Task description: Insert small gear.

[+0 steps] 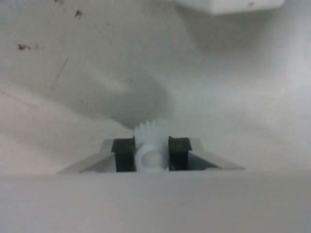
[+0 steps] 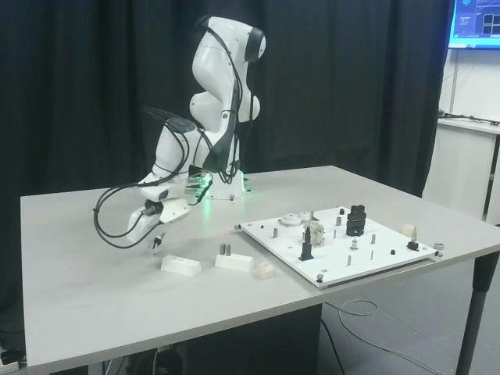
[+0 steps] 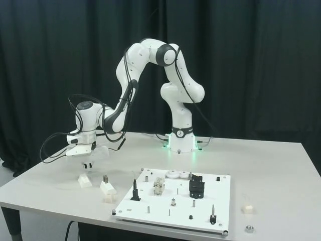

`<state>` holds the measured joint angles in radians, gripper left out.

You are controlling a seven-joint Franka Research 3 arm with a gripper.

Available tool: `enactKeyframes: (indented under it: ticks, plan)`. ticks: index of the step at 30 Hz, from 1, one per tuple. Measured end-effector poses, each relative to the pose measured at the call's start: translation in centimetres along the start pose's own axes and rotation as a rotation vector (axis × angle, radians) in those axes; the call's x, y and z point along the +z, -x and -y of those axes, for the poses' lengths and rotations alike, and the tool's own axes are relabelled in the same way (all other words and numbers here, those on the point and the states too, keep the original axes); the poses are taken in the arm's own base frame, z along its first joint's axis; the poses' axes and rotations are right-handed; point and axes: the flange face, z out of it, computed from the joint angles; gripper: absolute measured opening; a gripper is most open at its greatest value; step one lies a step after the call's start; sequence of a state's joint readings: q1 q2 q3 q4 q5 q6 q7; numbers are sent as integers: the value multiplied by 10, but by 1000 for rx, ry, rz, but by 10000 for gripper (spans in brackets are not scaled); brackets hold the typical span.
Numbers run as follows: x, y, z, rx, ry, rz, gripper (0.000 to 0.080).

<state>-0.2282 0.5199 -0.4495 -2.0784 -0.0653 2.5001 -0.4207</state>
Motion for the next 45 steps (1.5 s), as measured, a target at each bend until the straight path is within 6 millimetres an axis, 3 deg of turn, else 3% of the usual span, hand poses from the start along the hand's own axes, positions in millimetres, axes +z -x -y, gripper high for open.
enactKeyframes:
  ticks: [12,30,37,45]
  plan:
    - [-21,0,-2,5,-10,-14,141]
    - [-27,-1,1,-17,-12,-16,141]
    - [-39,-7,21,-41,-48,-30,141]
    - [-61,-8,63,-76,-133,-59,141]
